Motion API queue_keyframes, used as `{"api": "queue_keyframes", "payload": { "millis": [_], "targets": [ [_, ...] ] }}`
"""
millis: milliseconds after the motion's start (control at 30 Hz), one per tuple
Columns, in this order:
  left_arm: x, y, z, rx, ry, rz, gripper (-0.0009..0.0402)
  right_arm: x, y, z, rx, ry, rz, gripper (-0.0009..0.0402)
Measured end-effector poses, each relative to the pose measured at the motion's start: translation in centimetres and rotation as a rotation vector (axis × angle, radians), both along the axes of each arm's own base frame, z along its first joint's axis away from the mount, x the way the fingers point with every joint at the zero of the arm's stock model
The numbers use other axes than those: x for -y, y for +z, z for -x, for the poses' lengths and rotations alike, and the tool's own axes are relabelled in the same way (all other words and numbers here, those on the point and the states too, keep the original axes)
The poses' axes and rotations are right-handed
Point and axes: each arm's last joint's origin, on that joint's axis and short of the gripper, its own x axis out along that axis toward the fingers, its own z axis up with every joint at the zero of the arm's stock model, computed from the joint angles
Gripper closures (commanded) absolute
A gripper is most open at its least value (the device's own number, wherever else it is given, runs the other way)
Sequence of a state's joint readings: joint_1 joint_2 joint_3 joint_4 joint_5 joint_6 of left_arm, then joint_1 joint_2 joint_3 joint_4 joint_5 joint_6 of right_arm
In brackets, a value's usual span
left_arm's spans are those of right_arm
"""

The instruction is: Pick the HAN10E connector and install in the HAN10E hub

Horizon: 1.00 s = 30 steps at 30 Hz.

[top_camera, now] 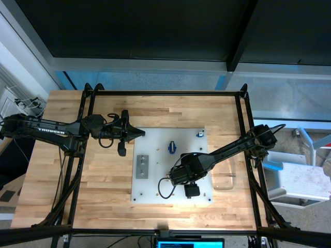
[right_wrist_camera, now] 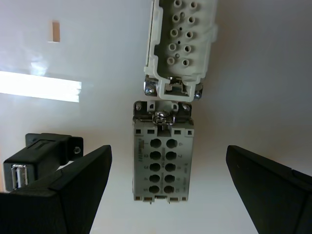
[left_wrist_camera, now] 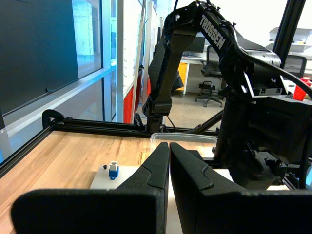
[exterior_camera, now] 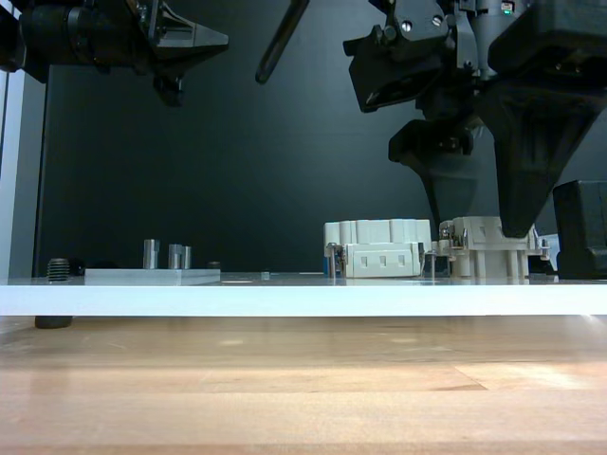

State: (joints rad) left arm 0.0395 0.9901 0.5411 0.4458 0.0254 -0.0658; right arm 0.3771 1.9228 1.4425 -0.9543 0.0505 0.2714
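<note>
Right hand (right_wrist_camera: 168,148) hung low over the white board (top_camera: 155,155), fingers (right_wrist_camera: 73,187) spread wide and released. They straddled the HAN10E connector (right_wrist_camera: 162,156) w/ bare board showing either side & no contact seen. Connector lay flat on the board's near-right part, end to end w/ the HAN10E hub (right_wrist_camera: 179,41); couldn't tell if their metal tabs touched. Left hand (left_wrist_camera: 169,163) was clenched on nothing, held high over the board's left edge, well apart from the work.

Surface: board sat on a wood-plank tabletop (top_camera: 103,181), w/ black frame rails (top_camera: 165,93) along its edges. Dark wall panel behind; windows & office chairs showed in the left wrist view.

Room to move: board's middle & near-left lay open. A black part (right_wrist_camera: 44,158) sat close outside one finger. A clear tub (top_camera: 223,178) stood just off the board's right edge.

Count: 2 arms, 2 hands, 1 connector, 1 hub, 1 grey metal block (top_camera: 142,166) w/ 2 holes, 1 blue piece (top_camera: 171,147) mid-board, 1 smaller blue bit (top_camera: 199,135) near the far-right corner.
</note>
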Motion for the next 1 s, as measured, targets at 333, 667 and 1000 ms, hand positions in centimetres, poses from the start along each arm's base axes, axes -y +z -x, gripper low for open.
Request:
{"api": "queue_keyframes", "payload": {
  "millis": [333, 667, 1000],
  "targets": [
    [0.0, -0.01, 0.0, 0.0, 0.0, 0.0, 0.0393, 0.02, -0.35, 0.14, -0.008, 0.0, -0.008, 0.0115],
    [0.0, -0.01, 0.0, 0.0, 0.0, 0.0, 0.0393, 0.02, -0.68, 0.14, -0.005, 0.002, -0.026, 0.0222],
    [0.0, 0.0, 0.0, 0.0, 0.0, 0.0, 0.0393, 0.04, -0.69, 0.19, -0.011, 0.003, -0.023, 0.0314]
  ]
}}
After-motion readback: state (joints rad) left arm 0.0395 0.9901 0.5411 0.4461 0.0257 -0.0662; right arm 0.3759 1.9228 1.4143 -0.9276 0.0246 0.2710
